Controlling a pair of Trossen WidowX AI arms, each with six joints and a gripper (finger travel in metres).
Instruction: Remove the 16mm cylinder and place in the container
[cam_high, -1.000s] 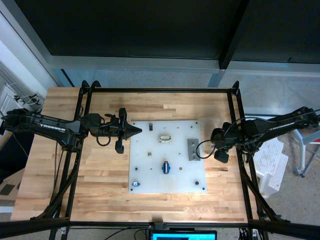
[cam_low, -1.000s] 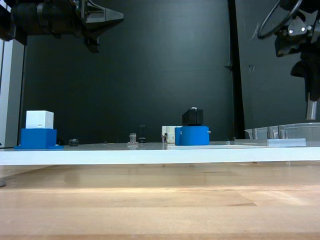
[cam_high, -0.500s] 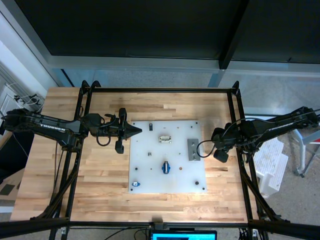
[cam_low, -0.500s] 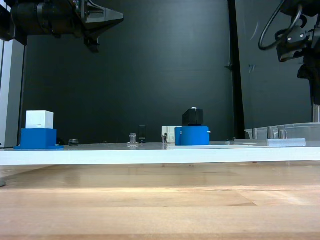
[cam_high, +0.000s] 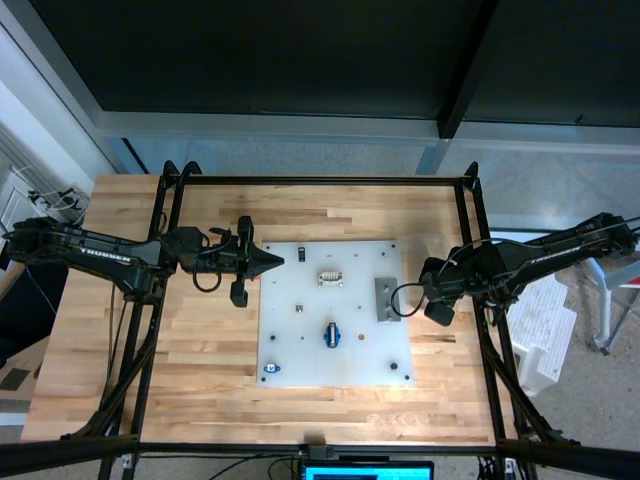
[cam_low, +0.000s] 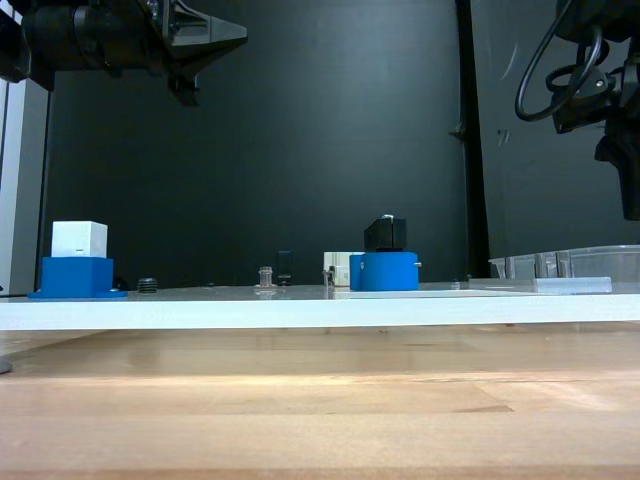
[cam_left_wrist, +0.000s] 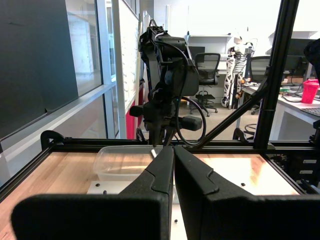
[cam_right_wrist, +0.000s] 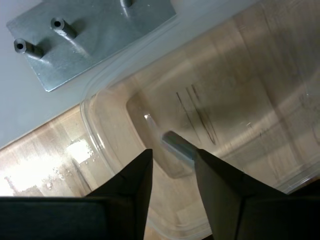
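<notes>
**Cylinder in the tray, right fingers spread above it**

The right gripper (cam_right_wrist: 172, 151) points down over the container (cam_right_wrist: 100, 130), its two black fingers standing apart with a wide gap between them. In that gap, beyond the fingertips, shows the 16mm cylinder (cam_right_wrist: 177, 146), a short grey rod lying at a slant inside the see-through tray; neither finger presses on its sides, though whether its far end brushes one fingertip cannot be told. The right arm (cam_high: 540, 250) reaches in from the right edge of the wooden table (cam_high: 180, 350) and bends down at the wrist, a loop of black cable hanging beside it. The tray sits on the wood just off the right edge of the white board (cam_high: 300, 340), next to the grey metal plate (cam_right_wrist: 90, 35) with its small upright pegs.

The left gripper (cam_left_wrist: 173, 160) hangs high over the left edge of the board, its fingers pressed together along a thin seam with nothing between them. The left arm (cam_high: 90, 252) stretches level from the left side of the table, gripper aimed across at the other arm; from the low view it rides well above the board's fittings. A blue connector (cam_high: 331, 335) stands near the middle of the board, well apart from both grippers.
</notes>
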